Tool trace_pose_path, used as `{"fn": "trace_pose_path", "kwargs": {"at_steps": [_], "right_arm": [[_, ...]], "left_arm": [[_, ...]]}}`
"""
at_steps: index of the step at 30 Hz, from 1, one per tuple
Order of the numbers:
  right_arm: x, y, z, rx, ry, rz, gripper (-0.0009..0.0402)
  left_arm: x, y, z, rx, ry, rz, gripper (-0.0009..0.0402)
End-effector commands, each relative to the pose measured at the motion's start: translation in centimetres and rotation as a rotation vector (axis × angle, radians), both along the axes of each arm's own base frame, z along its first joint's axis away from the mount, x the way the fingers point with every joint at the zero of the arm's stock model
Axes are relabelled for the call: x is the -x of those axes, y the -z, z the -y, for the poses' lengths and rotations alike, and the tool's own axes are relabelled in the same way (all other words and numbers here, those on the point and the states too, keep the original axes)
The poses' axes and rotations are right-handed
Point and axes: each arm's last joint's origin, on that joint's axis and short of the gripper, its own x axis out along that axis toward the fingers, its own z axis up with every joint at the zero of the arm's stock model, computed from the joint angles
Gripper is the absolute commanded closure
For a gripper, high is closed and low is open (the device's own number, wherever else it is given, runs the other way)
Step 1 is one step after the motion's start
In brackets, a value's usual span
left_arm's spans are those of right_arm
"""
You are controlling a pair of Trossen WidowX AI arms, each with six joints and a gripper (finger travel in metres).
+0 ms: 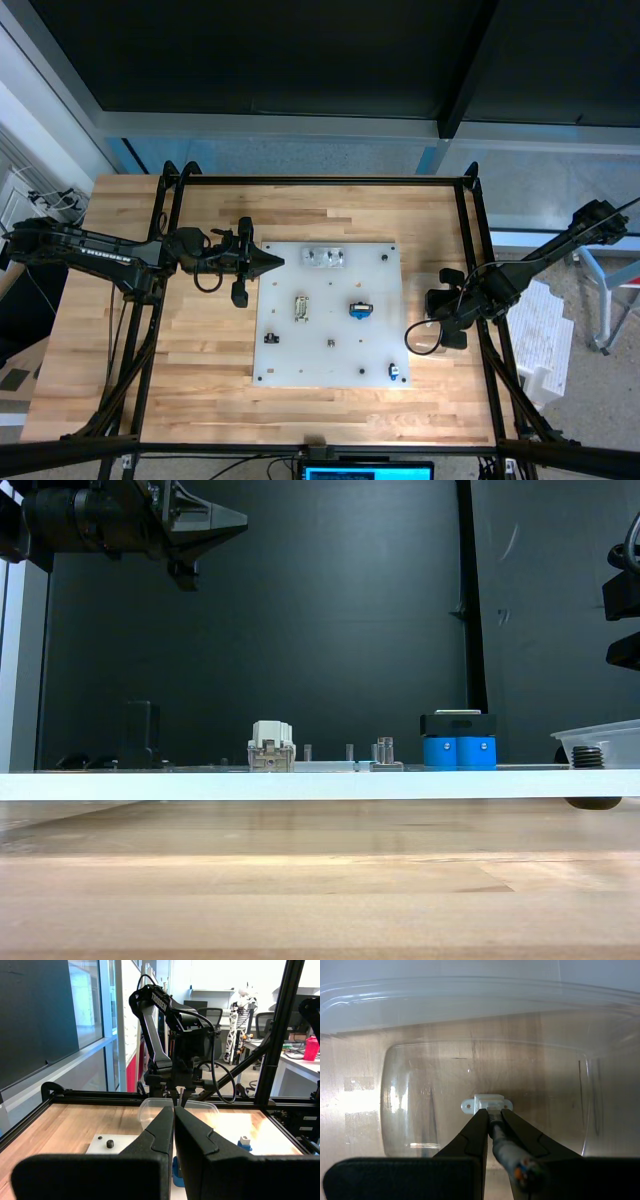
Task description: Pick the RJ45 connector and install on taskboard
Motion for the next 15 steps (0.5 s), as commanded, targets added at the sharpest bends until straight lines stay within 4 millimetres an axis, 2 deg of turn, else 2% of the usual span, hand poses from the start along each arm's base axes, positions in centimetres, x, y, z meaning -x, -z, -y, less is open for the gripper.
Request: {"fn": "trace_pose_path", "kwargs": {"at_steps": [1, 8, 15], "right_arm": [[0.0, -0.1, 0.0, -0.002, 0.000, 0.004, 0.0391], [-0.2, -0.4, -0.1, -0.005, 0.002, 0.007, 0.0393], [-0.4, -1.8, -0.2, -0.003, 0.004, 0.003, 0.0393]], "left_arm": [[0.0, 0.0, 0.0, 0.000, 0.000, 0.000, 0.0393], [0.0, 0.0, 0.0, 0.000, 0.000, 0.000, 0.0393], [0.0, 0.0, 0.0, 0.000, 0.000, 0.000, 0.0393]]}}
